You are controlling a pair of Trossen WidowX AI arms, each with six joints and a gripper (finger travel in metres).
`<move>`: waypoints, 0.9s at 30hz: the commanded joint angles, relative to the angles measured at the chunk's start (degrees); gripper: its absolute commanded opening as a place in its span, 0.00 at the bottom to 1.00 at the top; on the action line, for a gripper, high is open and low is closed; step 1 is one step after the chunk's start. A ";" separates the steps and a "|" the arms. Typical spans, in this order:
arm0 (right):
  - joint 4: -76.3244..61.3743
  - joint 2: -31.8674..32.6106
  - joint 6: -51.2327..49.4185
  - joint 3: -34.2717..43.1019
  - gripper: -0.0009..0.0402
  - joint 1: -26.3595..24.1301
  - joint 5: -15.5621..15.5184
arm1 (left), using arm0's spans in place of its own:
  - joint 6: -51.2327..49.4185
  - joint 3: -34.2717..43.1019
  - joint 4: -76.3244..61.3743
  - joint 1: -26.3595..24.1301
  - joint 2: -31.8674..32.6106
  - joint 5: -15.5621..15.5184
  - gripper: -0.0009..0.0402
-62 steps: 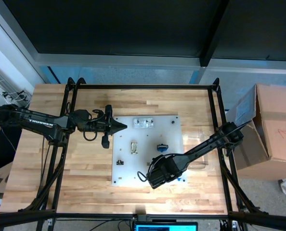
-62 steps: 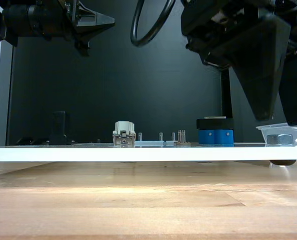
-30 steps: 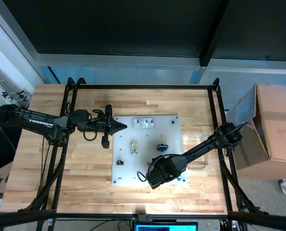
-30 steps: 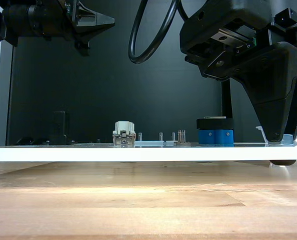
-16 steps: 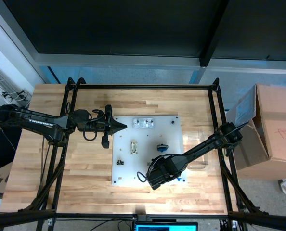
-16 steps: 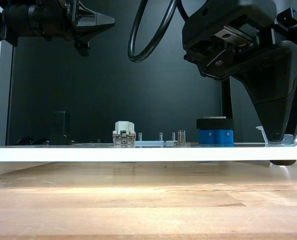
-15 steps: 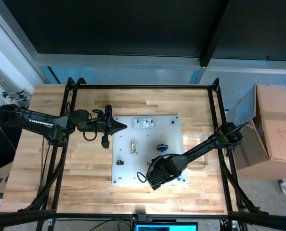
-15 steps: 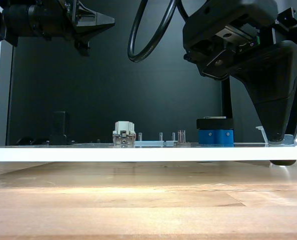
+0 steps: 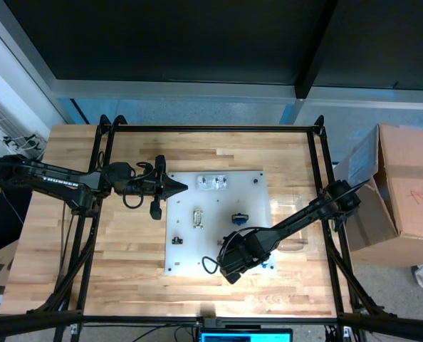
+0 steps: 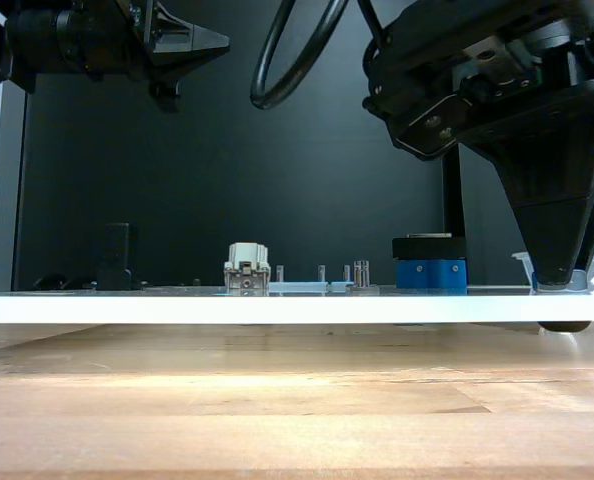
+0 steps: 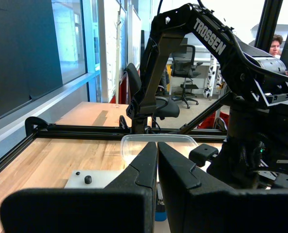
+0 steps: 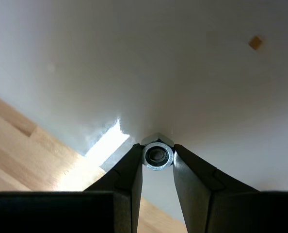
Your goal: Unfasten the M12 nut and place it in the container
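Right gripper (image 12: 156, 149): low at the near right edge of the white board (image 9: 186, 251), fingers clamped on the M12 nut (image 12: 157, 157).
M12 nut: on its stud, close against the board.
Left gripper (image 9: 177, 187): raised beside the board's far left edge, fingers nearly touching.
Clear container (image 11: 134, 139): right of the board.

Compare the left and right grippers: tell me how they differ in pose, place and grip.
The left gripper lies level, high over the white board at its far left edge; the right gripper points down at the near right edge. The left gripper is shut on nothing; the right gripper is shut on the M12 nut, low against the board. Both are black and taper to a point.
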 commanded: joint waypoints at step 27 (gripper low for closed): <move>-0.13 0.20 -93.66 -0.07 0.14 0.04 2.47 | 0.02 0.00 0.02 0.00 0.00 0.00 0.02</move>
